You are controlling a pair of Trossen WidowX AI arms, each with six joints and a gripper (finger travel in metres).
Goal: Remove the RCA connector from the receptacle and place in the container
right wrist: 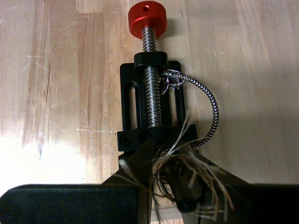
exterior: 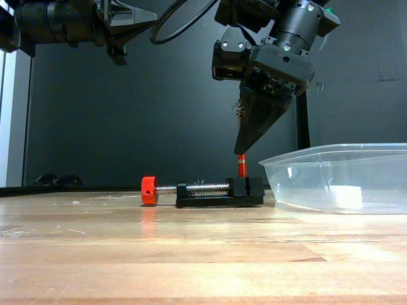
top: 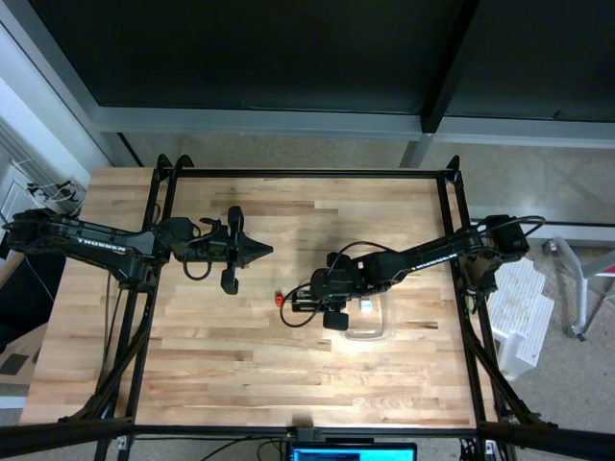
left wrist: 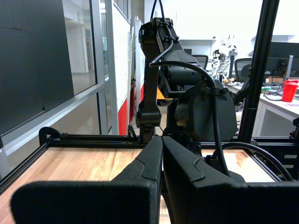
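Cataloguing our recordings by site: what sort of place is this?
Likely a robotics lab in an office: wooden table, desks and chairs behind. Left gripper hangs above the table; right gripper grips the RCA connector.

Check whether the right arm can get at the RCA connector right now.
Probably yes: the right claw sits straight above the receptacle, seemingly pinching the top of the RCA connector, with nothing between. The left claw hangs shut, well away from both.

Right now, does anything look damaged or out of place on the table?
Yes: the braided wire looping off the black block is frayed, with loose strands splaying around the right gripper, whose fingers pinch the red plug. The left gripper hangs raised at the left, fingers shut.
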